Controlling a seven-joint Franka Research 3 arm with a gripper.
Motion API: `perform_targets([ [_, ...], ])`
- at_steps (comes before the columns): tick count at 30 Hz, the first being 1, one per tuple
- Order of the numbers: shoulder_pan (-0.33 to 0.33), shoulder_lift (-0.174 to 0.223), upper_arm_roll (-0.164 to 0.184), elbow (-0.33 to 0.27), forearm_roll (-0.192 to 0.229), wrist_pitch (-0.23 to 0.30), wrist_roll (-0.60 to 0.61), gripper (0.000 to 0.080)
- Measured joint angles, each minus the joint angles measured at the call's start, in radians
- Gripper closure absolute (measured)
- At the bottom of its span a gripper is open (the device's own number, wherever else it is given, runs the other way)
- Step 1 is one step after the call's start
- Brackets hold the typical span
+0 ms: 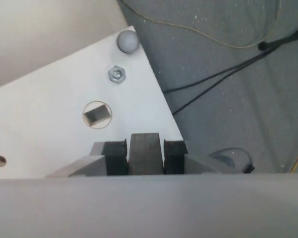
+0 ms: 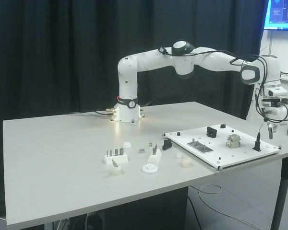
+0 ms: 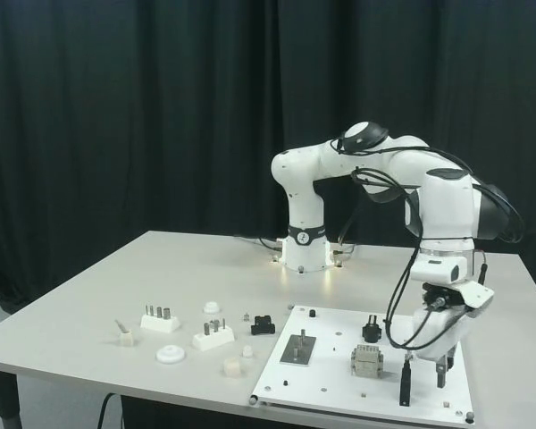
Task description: Insert square peg 4.
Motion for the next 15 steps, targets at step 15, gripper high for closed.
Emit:
perform_targets([
  [15, -0.007, 0.002, 0.069, 0.026, -0.086, 0.027, -0.068, 0.0647],
])
